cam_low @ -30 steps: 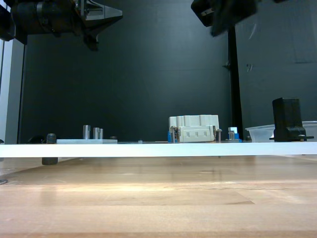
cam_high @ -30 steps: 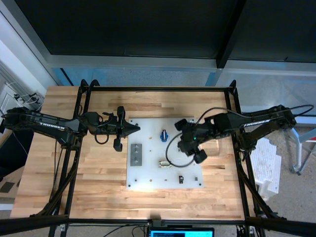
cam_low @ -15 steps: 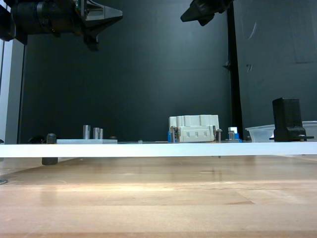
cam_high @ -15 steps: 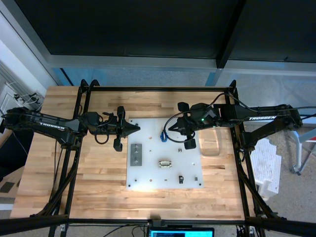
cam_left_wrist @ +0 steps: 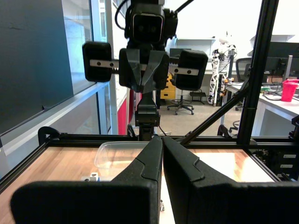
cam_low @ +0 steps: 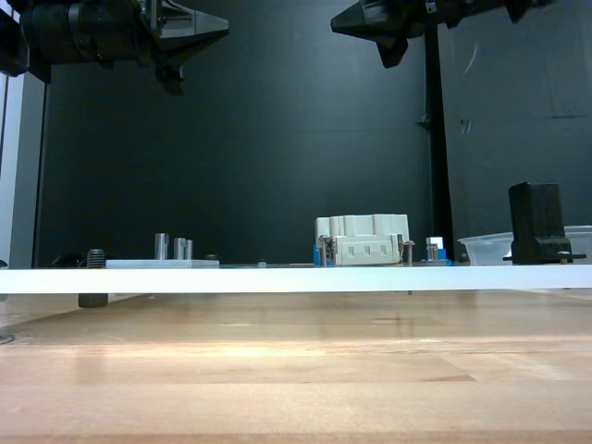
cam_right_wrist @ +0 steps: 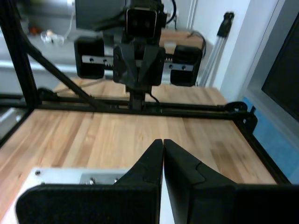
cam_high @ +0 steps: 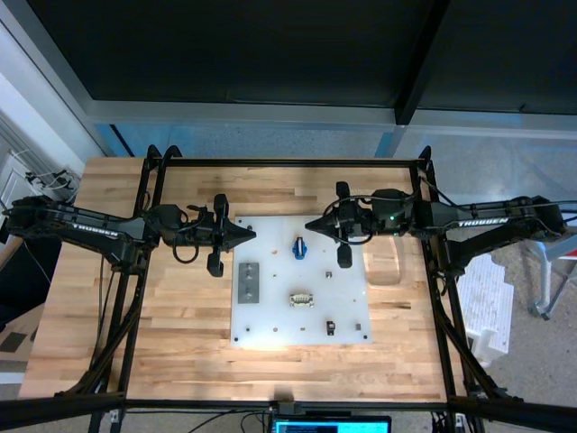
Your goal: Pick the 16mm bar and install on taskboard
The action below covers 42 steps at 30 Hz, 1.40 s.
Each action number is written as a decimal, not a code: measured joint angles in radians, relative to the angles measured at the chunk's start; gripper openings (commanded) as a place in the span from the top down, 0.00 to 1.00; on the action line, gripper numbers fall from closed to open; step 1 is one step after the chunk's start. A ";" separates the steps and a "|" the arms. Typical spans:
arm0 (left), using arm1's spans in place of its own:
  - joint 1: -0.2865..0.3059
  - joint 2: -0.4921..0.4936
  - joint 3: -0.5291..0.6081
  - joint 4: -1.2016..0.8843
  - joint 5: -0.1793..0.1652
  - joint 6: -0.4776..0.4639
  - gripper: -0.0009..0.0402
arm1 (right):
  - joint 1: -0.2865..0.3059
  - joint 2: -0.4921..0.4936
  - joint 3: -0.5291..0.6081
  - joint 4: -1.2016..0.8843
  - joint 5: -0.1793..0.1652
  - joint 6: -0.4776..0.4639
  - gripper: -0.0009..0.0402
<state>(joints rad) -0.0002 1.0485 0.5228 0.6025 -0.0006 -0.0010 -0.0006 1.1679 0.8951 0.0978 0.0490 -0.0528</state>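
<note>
The white taskboard (cam_high: 270,327) lies mid-table with a blue part (cam_high: 299,247), a grey block (cam_high: 248,281) and a beige connector (cam_high: 302,299) on it. In the low view, two short grey pegs (cam_low: 162,246) stand upright on the grey block (cam_low: 157,264); I cannot tell which is the 16mm bar. My left gripper (cam_high: 250,234) hovers high over the board's far left corner, shut and holding nothing. My right gripper (cam_high: 311,225) hangs level above the board's far edge, pointing left toward it, shut on nothing. In each wrist view the fingers (cam_left_wrist: 152,154) (cam_right_wrist: 152,156) are pressed together.
A clear plastic tray (cam_high: 383,262) sits just right of the board. A small black fixture (cam_high: 331,327) stands near the board's front right. The black frame rails (cam_high: 288,163) run around the wooden table.
The right arm lifted off the board's right part and swung back to its far edge, levelling out to face the left gripper. The left arm stayed still.
</note>
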 measured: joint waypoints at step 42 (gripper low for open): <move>0.000 0.000 0.000 0.000 0.000 0.000 0.98 | 0.010 -0.036 -0.250 0.420 -0.042 0.100 0.98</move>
<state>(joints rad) -0.0002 1.0485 0.5224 0.6029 -0.0006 -0.0013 0.0093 1.1320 0.6453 0.5179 0.0071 0.0471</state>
